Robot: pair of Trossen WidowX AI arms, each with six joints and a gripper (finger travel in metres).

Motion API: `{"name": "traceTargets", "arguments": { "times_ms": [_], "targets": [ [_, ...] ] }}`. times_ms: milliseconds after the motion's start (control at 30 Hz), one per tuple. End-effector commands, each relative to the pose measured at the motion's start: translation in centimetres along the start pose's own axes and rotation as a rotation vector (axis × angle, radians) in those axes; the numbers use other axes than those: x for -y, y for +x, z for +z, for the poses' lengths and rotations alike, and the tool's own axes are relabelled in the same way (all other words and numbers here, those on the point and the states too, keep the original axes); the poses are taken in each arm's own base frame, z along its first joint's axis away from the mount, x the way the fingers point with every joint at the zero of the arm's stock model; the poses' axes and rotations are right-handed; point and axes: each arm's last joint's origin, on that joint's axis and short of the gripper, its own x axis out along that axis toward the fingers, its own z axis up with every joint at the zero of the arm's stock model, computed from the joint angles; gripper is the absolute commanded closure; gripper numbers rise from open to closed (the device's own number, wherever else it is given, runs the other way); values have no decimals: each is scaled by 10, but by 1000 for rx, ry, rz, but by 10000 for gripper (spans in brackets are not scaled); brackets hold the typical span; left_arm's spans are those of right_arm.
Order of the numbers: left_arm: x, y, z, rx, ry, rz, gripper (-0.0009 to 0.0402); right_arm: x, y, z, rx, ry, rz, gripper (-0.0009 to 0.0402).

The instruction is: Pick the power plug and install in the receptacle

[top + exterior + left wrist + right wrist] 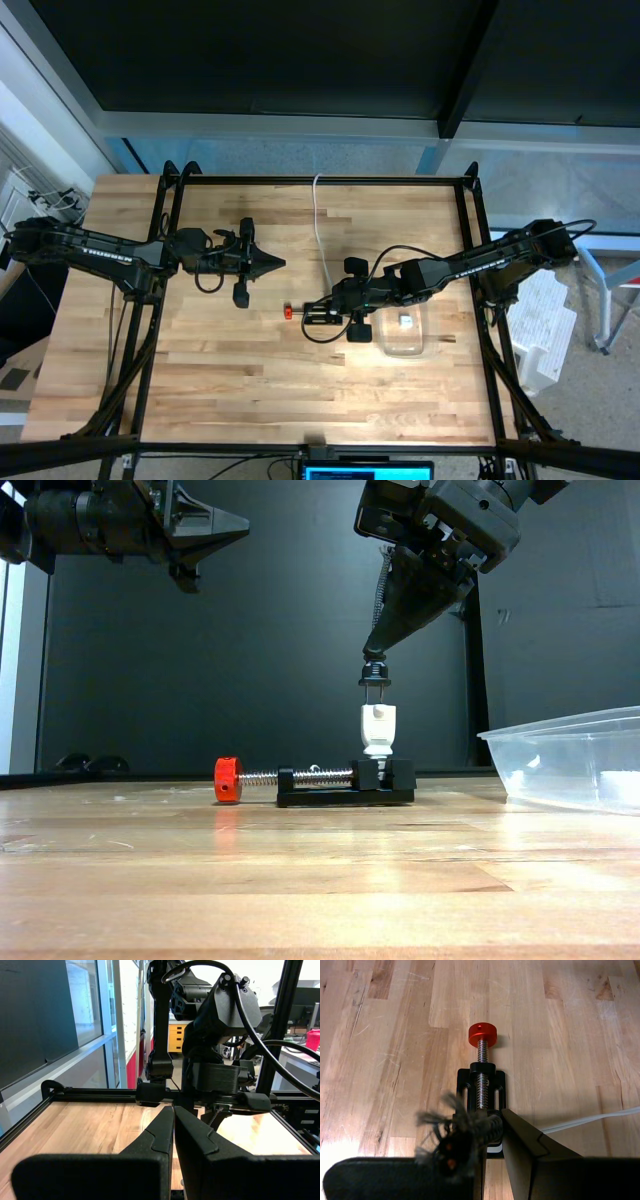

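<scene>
The power plug [376, 672], tiny and black, hangs prongs-down from my right gripper [377, 648], which is shut on it. Its prongs end just above the top of the white receptacle [378, 728], which stands upright in the black mini vise [345, 781] with a red knob [227, 779]. From the right wrist view the plug's frayed wire [454, 1146] covers most of the receptacle, and the vise [482, 1080] and knob [482, 1034] lie beyond. My left gripper [268, 263] hovers shut and empty, high over the table left of the vise.
A clear plastic tray [390, 346] holding a tiny white block [406, 321] sits just right of the vise. The receptacle's white cable [319, 225] runs toward the far table edge. A black frame [320, 180] borders the board.
</scene>
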Motion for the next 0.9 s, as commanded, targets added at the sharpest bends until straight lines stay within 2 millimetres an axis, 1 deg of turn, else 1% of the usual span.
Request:
{"name": "traceTargets", "arguments": {
  "times_ms": [33, 900],
  "targets": [
    [0, 0, 0, 0, 0, 0, 393, 1, -1, 0, -1, -1, -2, 393],
    [0, 0, 0, 0, 0, 0, 393, 2, -2, -1, -6, -2, 3, 393]
  ]
}}
